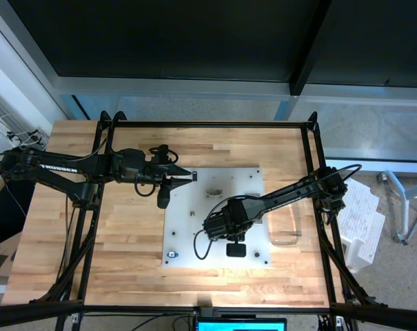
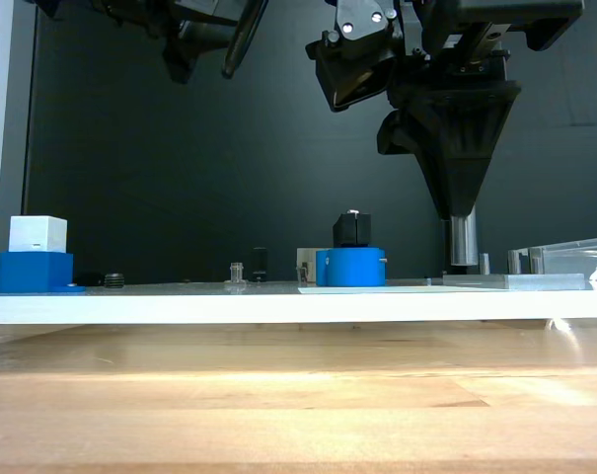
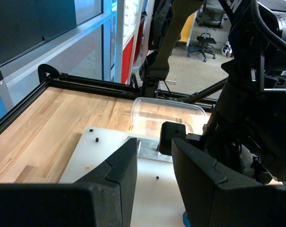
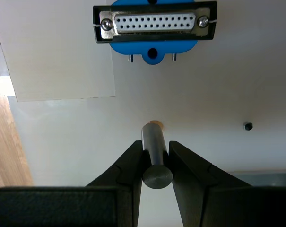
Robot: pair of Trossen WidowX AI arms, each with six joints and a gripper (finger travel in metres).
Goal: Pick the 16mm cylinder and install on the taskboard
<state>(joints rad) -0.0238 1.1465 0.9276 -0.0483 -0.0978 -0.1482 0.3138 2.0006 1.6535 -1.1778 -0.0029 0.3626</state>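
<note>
Right arm is at work here. It reaches in from the right edge of the wooden worktop (image 1: 125, 276) and hangs over the near middle of the white square taskboard (image 1: 194, 234). The right gripper (image 4: 155, 147) points straight down, and its black fingers (image 4: 128, 165) are clamped on the short grey metal 16mm cylinder (image 2: 462, 240), one on each side. The peg stands upright. From the low view its lower end sits right at the board's surface, and the wrist camera shows that tip meeting a small pale-rimmed hole (image 4: 155, 124) in the plate. How deep it sits, I cannot tell.

Just beyond the peg on the board lies the blue connector with a black-framed multi-pin socket (image 4: 154, 28), near but not touching. A small black screw (image 4: 247, 126) sits off to one side of the peg.

Over on the other side, the left gripper (image 1: 192, 175) hovers high above the far left edge of the taskboard, well apart from the action. Its fingers (image 3: 119, 175) are spread with a clear gap and nothing between them.

A clear plastic tray (image 1: 289, 224) rests at the board's right edge, and a blue block with a white cube on top (image 2: 34, 259) stands by the board's near left corner.
</note>
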